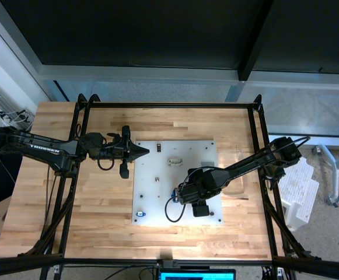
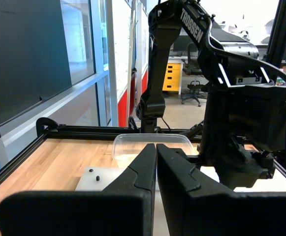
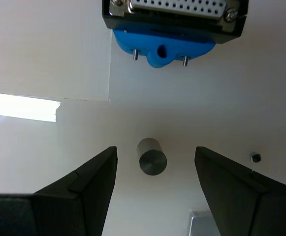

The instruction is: Remove the 16mm cylinder and place in the container

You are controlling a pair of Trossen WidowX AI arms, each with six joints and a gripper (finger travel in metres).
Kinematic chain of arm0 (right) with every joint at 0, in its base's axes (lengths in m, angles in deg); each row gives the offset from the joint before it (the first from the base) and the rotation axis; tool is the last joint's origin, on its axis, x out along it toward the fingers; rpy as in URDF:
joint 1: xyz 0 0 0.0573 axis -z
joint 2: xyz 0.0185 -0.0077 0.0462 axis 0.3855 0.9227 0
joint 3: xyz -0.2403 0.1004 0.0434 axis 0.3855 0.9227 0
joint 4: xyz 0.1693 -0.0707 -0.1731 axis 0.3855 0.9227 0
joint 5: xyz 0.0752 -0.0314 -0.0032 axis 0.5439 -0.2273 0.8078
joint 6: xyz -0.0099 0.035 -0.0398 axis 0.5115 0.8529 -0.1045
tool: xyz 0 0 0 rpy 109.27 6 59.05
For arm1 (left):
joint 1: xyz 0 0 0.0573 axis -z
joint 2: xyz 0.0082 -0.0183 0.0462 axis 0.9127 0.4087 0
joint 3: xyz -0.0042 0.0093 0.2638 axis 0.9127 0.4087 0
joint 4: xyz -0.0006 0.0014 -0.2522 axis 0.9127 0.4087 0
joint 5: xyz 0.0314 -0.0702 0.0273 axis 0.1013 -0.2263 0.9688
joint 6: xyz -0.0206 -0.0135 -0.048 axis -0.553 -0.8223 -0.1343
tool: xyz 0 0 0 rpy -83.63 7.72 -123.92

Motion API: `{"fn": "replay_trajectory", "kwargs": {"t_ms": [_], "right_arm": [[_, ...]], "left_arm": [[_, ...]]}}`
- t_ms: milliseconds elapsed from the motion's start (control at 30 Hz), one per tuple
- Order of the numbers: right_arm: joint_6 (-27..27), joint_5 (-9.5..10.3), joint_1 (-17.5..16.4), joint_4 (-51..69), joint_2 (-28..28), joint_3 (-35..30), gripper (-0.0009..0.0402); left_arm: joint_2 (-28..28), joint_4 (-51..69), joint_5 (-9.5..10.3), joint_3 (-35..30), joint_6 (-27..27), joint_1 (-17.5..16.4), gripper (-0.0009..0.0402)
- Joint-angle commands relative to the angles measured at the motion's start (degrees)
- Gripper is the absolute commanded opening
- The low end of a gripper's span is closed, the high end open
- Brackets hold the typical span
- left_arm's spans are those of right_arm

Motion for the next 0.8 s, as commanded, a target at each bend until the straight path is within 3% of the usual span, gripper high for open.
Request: {"fn": "replay_trajectory", "kwargs": {"t_ms": [33, 400, 800], "right_arm": [[0.02, 0.04, -0.13, -1.31, 0.0, 1.4, 0.0219], [-0.04, 0.0, -0.24, -4.07, 0.0, 3.5, 0.0211], [-0.28, 0.04, -0.24, -4.59, -0.13, 3.82, 0.0106]], "left_arm": [[0.0, 0.0, 0.0, 0.0, 0.0, -0.02, 0.0], [0.0, 0.0, 0.0, 0.0, 0.0, 0.0, 0.0], [0.0, 0.0, 0.0, 0.0, 0.0, 0.0, 0.0]]}}
